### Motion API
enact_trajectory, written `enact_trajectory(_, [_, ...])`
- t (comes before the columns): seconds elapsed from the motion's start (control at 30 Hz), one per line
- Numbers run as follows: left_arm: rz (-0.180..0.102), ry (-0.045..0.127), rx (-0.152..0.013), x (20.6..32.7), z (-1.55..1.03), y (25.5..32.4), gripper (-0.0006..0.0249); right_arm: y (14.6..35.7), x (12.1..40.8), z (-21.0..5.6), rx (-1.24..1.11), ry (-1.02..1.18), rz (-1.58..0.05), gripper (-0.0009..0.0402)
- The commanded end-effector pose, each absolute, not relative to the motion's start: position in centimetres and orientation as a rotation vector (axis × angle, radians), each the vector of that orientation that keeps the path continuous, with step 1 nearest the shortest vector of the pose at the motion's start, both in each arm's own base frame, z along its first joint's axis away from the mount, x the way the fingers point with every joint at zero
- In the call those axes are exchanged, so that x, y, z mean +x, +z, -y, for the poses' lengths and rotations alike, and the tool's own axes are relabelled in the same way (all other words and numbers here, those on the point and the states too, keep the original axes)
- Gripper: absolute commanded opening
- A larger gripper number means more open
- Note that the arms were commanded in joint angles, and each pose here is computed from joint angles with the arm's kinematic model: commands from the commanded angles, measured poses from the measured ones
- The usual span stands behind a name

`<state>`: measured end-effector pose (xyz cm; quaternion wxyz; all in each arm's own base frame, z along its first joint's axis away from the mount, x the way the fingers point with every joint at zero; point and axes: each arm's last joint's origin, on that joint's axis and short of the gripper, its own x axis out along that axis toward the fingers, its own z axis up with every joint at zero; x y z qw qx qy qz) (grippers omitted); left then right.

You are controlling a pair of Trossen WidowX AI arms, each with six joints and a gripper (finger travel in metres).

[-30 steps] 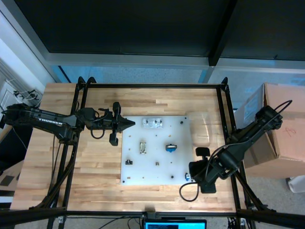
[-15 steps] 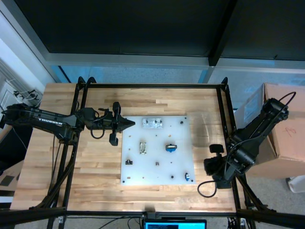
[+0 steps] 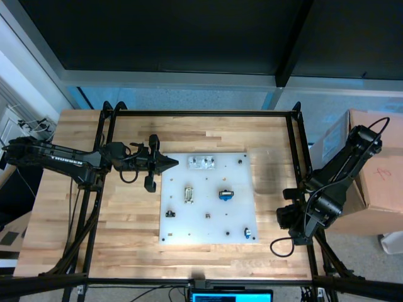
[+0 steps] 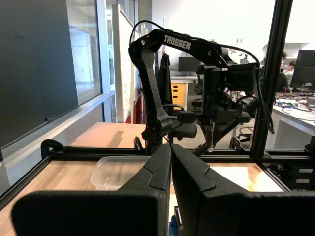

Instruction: Remove the RJ45 connector from the taskboard and place in the container

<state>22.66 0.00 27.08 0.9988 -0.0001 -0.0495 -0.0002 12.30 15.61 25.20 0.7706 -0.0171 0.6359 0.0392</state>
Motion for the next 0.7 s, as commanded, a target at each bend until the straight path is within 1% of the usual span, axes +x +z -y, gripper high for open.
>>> enact_trajectory(0.03, [0.099, 0.000, 0.000, 22.7, 0.00, 27.07, 0.0000, 24.6, 12.4, -15.7, -0.048, 0.080, -1.384, 0.0000])
enact_trajectory(0.4, [0.099, 0.000, 0.000, 22.7, 0.00, 27.07, 0.0000, 20.9, 12.4, -15.9, 0.010, 0.105, -1.381, 0.0000])
enact_trajectory(0.6, [0.099, 0.000, 0.000, 22.7, 0.00, 27.07, 0.0000, 20.0, 12.1, -15.8, 0.028, 0.103, -1.403, 0.0002])
enact_trajectory(0.7, [0.099, 0.000, 0.000, 22.7, 0.00, 27.08, 0.0000, 19.9, 12.1, -15.8, 0.031, 0.100, -1.403, 0.0021])
